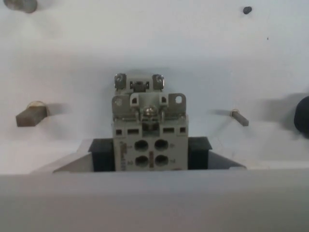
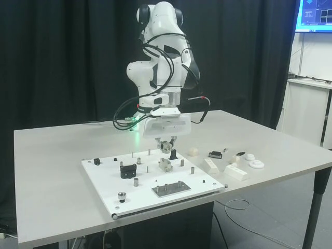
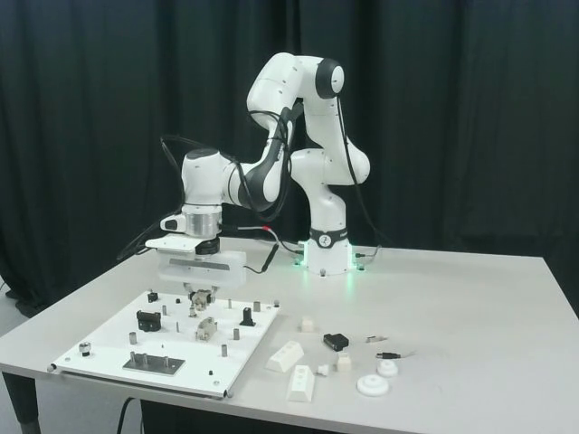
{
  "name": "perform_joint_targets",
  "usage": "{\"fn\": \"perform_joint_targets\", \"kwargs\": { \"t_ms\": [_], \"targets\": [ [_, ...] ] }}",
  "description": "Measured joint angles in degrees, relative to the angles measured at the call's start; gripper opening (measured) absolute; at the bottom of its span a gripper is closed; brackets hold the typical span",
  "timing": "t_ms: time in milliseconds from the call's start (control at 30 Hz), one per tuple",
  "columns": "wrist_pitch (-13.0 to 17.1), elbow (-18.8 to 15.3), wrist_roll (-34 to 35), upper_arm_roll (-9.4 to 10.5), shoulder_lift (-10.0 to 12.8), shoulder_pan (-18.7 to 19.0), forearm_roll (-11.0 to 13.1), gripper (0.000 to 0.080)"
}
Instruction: Place waterproof.
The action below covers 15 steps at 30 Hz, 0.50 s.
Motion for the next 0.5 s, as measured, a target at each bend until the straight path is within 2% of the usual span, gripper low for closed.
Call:
{"fn": "perform_joint_targets", "kwargs": {
  "t_ms": [500],
  "targets": [
    [0.45, 0.0, 0.61, -0.02, 0.01, 0.0, 0.03, 0.0311]
  ]
}}
